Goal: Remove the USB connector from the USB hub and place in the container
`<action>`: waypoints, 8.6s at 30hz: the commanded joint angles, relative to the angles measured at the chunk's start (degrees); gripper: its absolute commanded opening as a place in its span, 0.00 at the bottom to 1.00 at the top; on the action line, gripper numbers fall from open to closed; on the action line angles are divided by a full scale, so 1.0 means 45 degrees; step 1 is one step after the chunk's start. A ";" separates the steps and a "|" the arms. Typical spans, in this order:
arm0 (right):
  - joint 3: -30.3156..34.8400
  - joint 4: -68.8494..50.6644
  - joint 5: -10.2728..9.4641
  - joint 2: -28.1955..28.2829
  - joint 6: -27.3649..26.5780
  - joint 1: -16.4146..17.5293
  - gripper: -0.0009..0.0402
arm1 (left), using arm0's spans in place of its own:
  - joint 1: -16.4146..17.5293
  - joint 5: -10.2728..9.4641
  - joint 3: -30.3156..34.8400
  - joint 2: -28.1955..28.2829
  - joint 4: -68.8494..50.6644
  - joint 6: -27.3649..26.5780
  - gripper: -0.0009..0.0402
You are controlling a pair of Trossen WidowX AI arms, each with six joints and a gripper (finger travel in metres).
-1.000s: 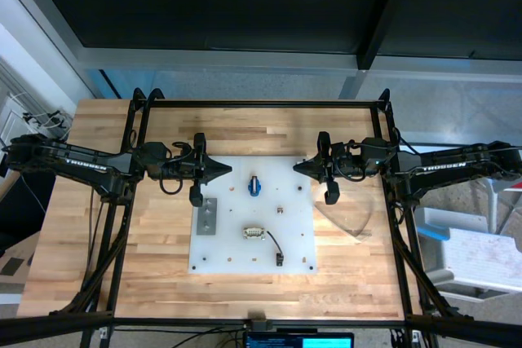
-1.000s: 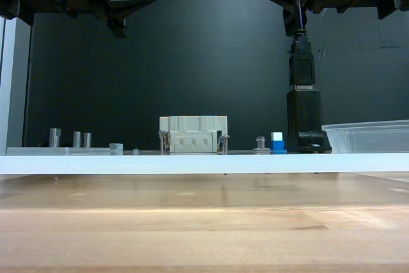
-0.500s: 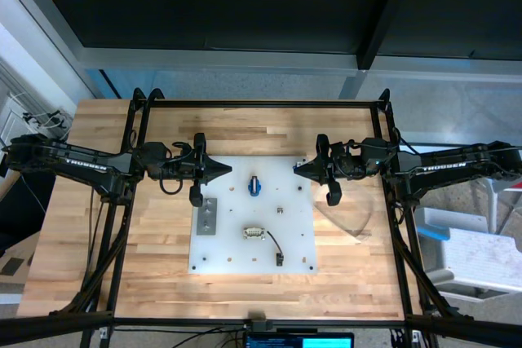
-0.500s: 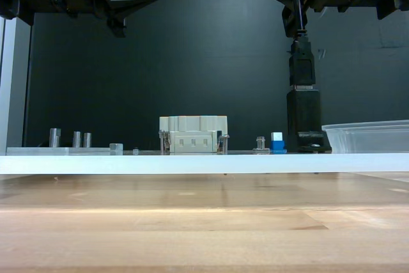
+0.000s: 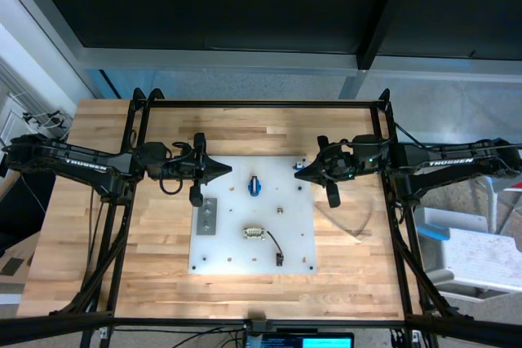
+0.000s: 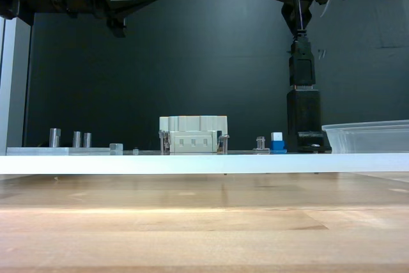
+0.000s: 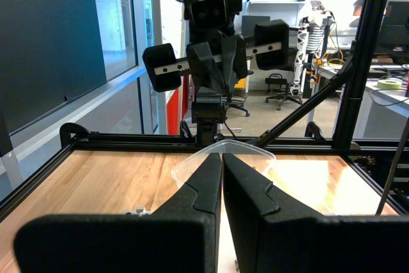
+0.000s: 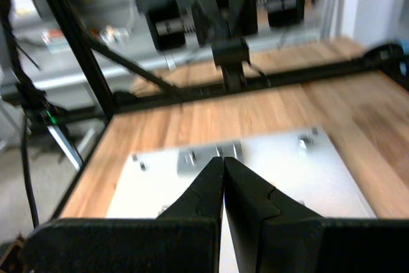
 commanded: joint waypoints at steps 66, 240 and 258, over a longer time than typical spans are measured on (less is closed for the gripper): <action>0.7645 -0.9452 0.4838 0.8204 0.6139 0.7475 0.39 | 0.0000 0.0005 0.0000 0.0005 0.0000 0.0000 0.02; 0.5887 -0.6620 0.5367 0.7723 0.4857 0.7422 0.02 | 0.0000 0.0005 0.0000 0.0005 0.0005 0.0000 0.02; 0.5872 -1.1030 0.5037 0.5066 0.4935 0.6465 0.02 | 0.0000 0.0000 0.0000 0.0005 0.0000 0.0000 0.02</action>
